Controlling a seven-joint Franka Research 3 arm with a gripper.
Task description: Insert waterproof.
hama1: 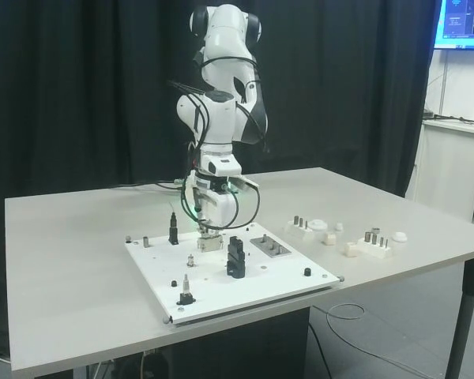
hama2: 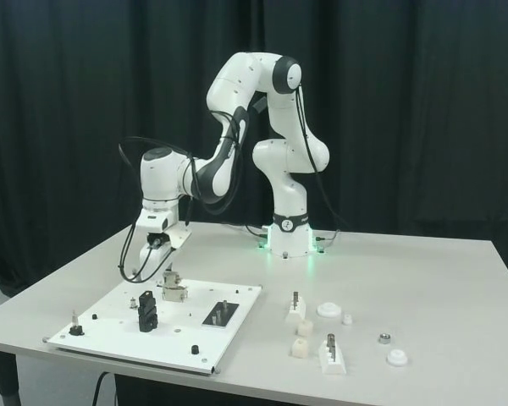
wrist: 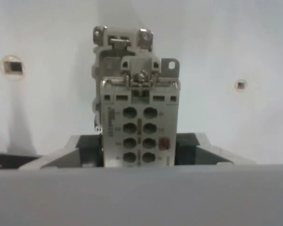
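Wrist view: the waterproof connector (wrist: 140, 125) stands upright on the white board (wrist: 236, 42), pin holes facing the camera. Room views: the end effector (hama1: 208, 230) hovers just above the connector (hama2: 173, 286) on the desk (hama2: 423, 279); whether it is apart or together cannot be told.

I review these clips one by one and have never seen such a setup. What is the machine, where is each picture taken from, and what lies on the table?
The machine is a white robot arm bolted to a grey table. Two pictures come from cameras in the room; the third looks down from the arm's wrist. The gripper hangs over a white board that carries small fixtures. The wrist view shows a grey connector with eight round holes directly below. Loose white parts lie beside the board. Whether anything is held cannot be told.
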